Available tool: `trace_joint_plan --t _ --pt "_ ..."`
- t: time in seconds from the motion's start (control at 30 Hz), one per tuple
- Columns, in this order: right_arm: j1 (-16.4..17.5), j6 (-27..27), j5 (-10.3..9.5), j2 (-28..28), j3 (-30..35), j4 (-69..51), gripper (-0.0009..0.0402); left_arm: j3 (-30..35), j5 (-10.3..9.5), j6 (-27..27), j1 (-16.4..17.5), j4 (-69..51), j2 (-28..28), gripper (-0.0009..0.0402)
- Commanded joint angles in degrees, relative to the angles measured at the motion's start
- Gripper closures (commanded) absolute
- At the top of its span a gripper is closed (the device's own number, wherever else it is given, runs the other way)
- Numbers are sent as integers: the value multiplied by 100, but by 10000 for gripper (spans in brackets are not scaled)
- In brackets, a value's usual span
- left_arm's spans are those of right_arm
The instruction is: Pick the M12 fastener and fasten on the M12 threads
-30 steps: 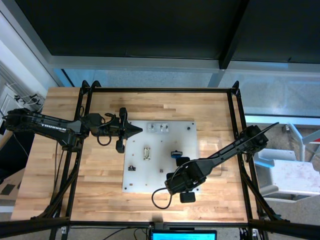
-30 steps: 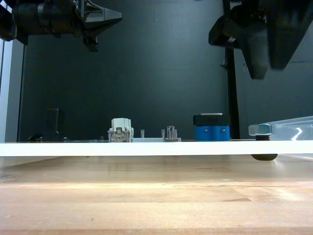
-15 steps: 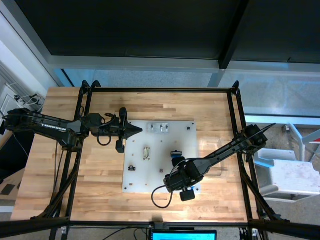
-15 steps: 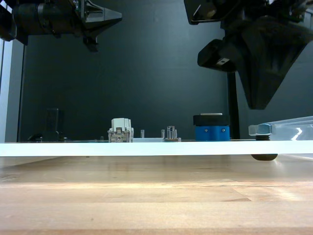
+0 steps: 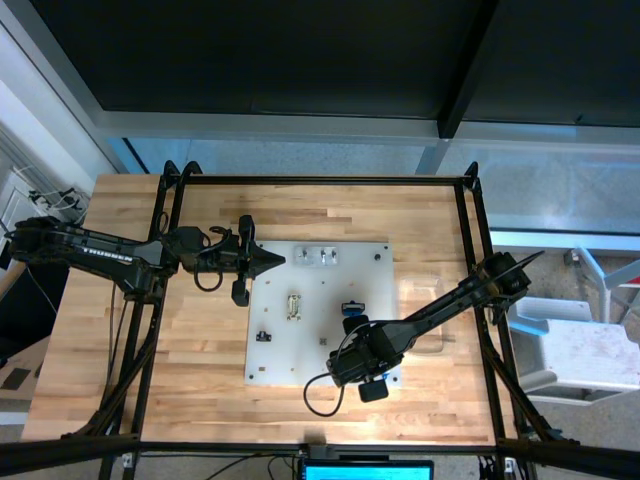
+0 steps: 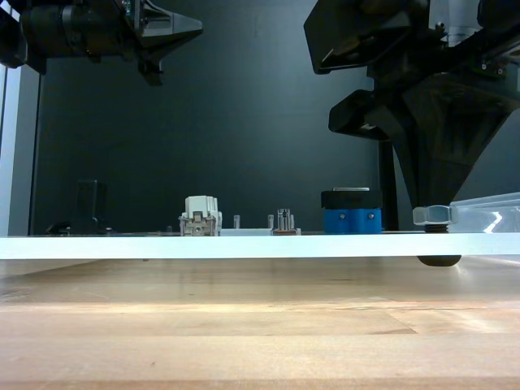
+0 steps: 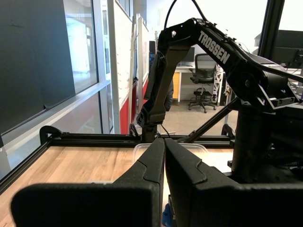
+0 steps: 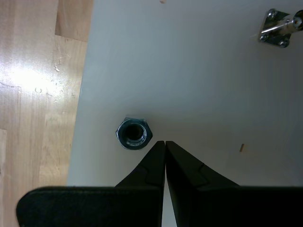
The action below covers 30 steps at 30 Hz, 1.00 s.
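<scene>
One small silver M12 nut [image 8: 134, 133] stands bore-up near the edge of the white board [image 5: 275, 305], at about 5 o'clock from the board's middle. The low view shows it sitting on top of its stud [image 6: 439, 228] with black ribs bare beneath it, so it seems started but not run down. It looks light, rigid and smooth-sided, likely to slip or cock on the thread unless taken squarely across two opposite flats. The right gripper [image 8: 164, 142] points straight down, its jaws pressed together on nothing, the tips just beside the nut rather than around it; they would have to spread before any hold. The right arm reaches in from 3 o'clock with its wrist bent down. The left gripper [image 5: 274, 260] hangs high off the board's 10 o'clock corner above the worktop [image 5: 200, 340], jaws pressed together and empty.
</scene>
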<state>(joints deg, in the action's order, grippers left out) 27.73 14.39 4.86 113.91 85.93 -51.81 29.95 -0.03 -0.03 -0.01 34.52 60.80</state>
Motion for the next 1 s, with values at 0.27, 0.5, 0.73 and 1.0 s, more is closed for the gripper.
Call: trace_joint_plan --t 0.27,0.5,0.73,1.0 --pt "7 -57 -520 -4 46 -31 393 0 2 0 2 0 2 393" --pt "9 -542 -1781 -44 90 -455 393 0 0 0 2 2 2 393" --pt "2 -138 -407 -46 131 -468 393 0 0 0 0 0 2 393" --pt "2 46 -140 31 120 -227 393 0 2 0 0 0 2 393"
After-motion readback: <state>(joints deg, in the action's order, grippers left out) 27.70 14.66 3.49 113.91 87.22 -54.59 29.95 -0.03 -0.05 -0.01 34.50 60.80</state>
